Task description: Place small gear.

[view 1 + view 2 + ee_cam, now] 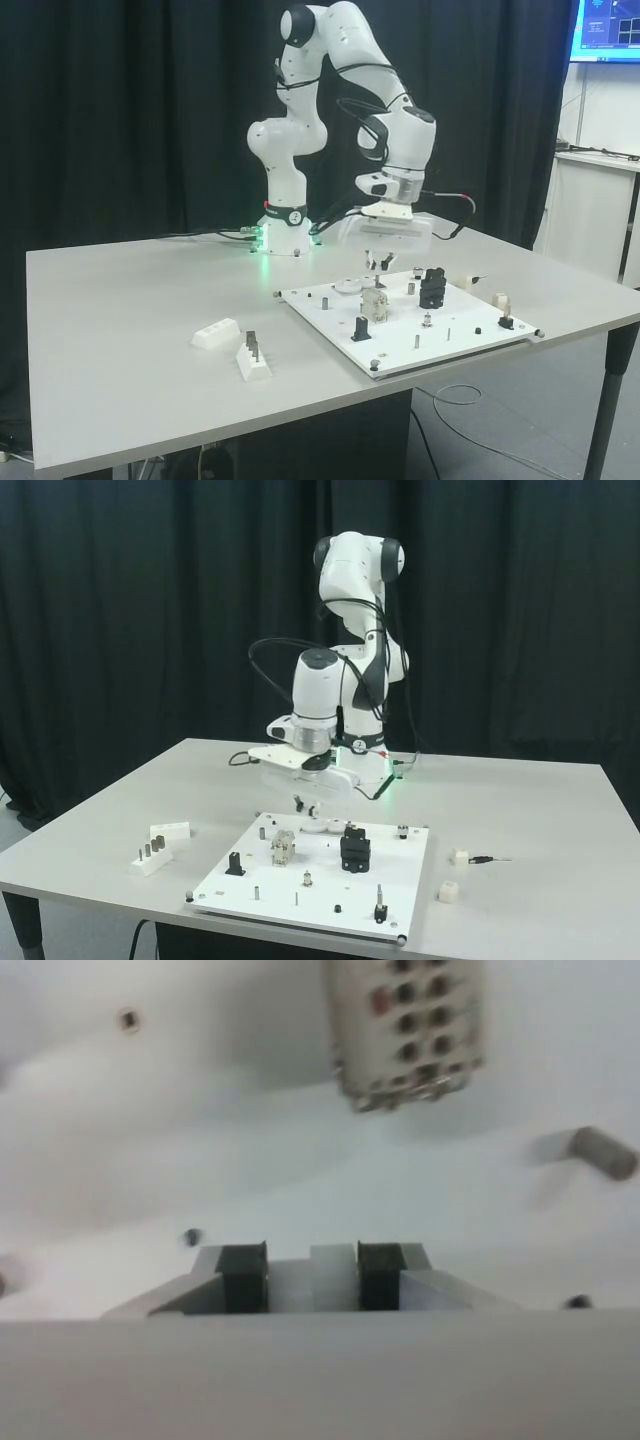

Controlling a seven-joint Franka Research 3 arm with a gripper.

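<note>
The arm (340,60) is showing smooth, glossy white plastic shells that are catching the light, while the table (120,300) under it is looking matt grey and even. On the table, the board (330,905) is presenting a smooth white plastic-like face with a soft sheen, and the connector (405,1030) standing on that board is looking like pale plastic edged with shiny metal. The pads (243,1275) are appearing as matt black rubber set in dull grey metal, and the curtain (120,600) behind the table is hanging as matt black cloth in folds.
</note>
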